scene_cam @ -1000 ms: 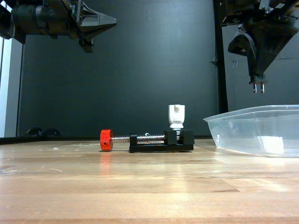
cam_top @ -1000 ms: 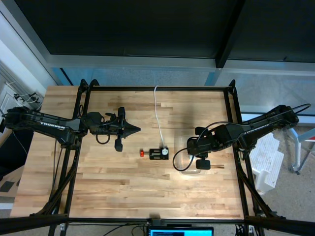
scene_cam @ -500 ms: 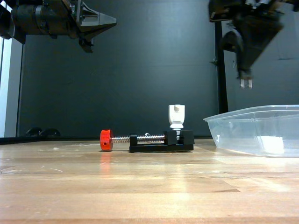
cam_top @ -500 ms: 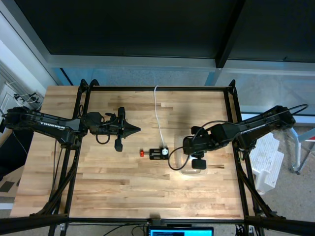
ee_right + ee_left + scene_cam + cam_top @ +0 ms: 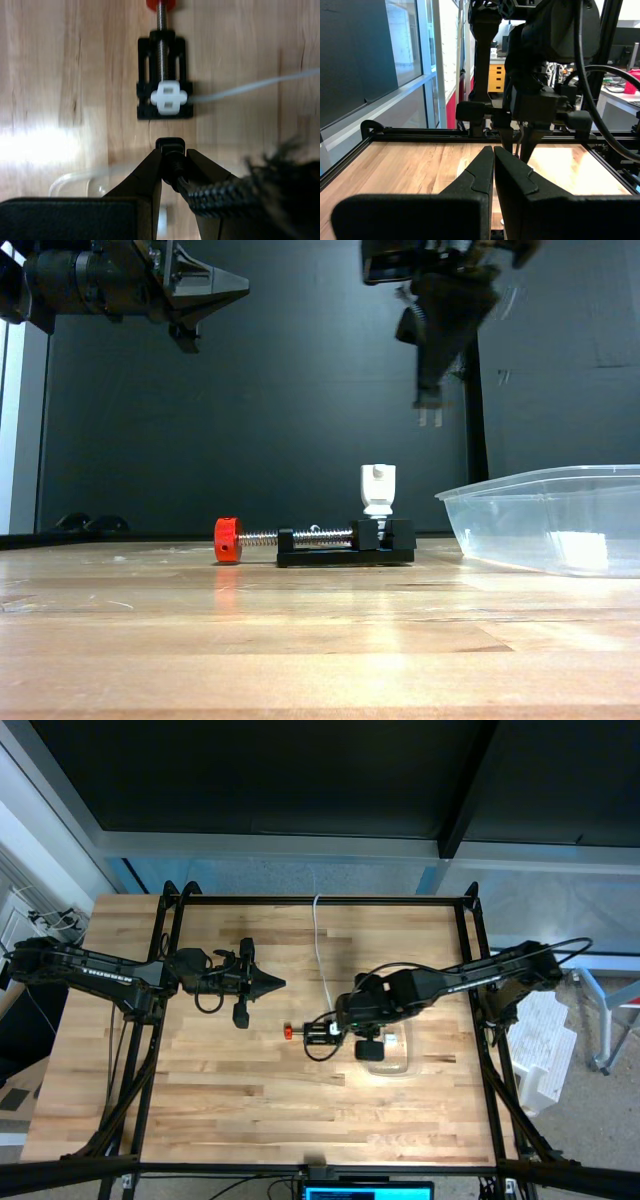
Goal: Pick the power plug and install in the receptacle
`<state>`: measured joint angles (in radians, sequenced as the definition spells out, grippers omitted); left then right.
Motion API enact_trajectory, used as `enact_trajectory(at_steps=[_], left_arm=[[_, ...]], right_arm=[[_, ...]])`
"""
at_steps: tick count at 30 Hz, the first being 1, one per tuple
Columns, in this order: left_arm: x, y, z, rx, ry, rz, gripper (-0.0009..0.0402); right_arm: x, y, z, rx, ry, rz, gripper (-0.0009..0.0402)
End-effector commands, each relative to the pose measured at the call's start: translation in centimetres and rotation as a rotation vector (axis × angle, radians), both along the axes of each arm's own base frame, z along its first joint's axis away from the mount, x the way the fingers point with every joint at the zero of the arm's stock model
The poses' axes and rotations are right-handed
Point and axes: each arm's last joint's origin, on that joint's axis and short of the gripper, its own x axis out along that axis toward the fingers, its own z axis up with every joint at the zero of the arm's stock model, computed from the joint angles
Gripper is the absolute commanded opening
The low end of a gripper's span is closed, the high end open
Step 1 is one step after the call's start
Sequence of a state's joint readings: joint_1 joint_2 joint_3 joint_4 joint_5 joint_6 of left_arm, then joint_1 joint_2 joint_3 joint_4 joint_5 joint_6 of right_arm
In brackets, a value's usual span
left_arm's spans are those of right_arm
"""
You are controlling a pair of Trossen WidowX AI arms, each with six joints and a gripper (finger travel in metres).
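A: Far along with the job?

B: About halfway, to judge. Already picked up: the power plug [image 5: 429, 410], pinched between the fingers of the right gripper [image 5: 172, 156], prongs pointing down. Not yet inserted.

A: From the left, please.

B: At far left, the left gripper [image 5: 493, 152], closed on nothing, hanging high above the wooden table [image 5: 200, 1070]. Then a round red knob [image 5: 228, 540], a shiny threaded screw [image 5: 258, 537], and a black vise [image 5: 345, 543] of blocky shape. Clamped upright in it, the receptacle [image 5: 378, 485]: smooth white plastic, slots facing up. Higher and a little to the right, apart from it, the plug: black, blocky, with two thin metal prongs. Farthest right, a clear plastic tray [image 5: 540, 525], shallow, with rounded walls.

A: Left to do?

B: Probably moving over the slots, lining up the prongs, pressing down.
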<state>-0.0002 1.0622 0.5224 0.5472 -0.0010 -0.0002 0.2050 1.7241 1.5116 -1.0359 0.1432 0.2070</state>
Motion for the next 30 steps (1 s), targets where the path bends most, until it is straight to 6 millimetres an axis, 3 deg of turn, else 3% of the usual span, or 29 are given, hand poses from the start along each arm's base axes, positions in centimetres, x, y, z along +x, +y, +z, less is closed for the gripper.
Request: enact_trajectory(at_steps=[1, 11, 30], left_arm=[[0.0, 0.0, 0.0, 0.0, -0.001, 0.0, 0.0], [0.0, 0.0, 0.0, 0.0, -0.001, 0.0, 0.0], [0.0, 0.0, 0.0, 0.0, -0.001, 0.0, 0.0]], right_arm=[[1.1, -0.1, -0.2, -0.014, -0.001, -0.003, 0.0], [3.0, 0.0, -1.9, -0.035, 0.002, 0.017, 0.0], [3.4, 0.0, -2.4, -0.041, -0.011, 0.038, 0.0]])
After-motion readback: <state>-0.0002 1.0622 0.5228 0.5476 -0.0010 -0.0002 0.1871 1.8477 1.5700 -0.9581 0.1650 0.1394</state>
